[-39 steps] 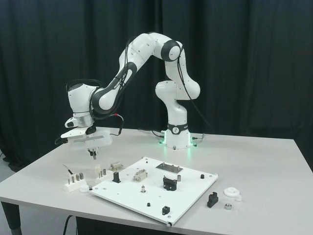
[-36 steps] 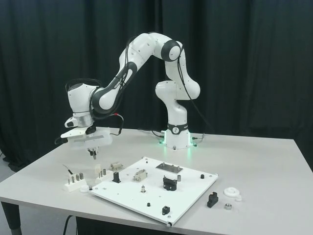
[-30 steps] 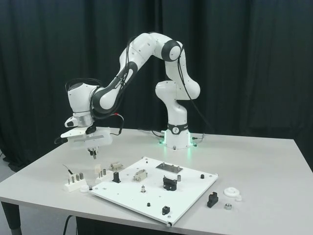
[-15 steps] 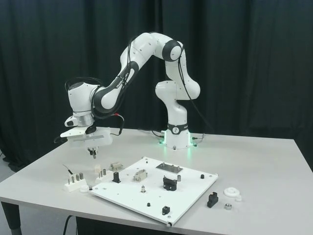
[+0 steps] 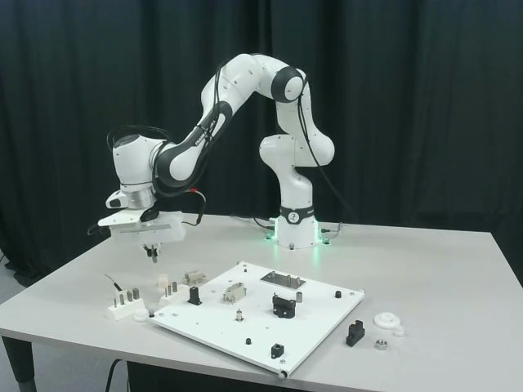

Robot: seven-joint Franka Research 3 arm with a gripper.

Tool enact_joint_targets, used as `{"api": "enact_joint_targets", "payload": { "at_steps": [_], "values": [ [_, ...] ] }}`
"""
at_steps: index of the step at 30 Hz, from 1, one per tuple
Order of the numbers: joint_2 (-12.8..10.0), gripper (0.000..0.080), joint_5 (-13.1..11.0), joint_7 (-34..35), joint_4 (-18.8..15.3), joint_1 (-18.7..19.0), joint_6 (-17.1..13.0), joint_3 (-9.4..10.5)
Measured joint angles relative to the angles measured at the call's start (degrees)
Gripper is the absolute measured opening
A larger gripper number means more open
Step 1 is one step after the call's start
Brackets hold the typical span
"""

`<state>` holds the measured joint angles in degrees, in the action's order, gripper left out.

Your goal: Insert Ethernet.

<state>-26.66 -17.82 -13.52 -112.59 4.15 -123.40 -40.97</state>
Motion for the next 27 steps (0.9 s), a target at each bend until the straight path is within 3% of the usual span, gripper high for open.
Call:
{"api": "enact_joint_targets", "payload": {
  "at_steps": [11,27],
  "values": [
    [0.0,0.0097,0.4,2.8,0.6,-0.3,0.0,0.0],
    [0.0,0.0097,0.2,18.7,2.2,-0.2,0.5,1.56]
  ]
}}
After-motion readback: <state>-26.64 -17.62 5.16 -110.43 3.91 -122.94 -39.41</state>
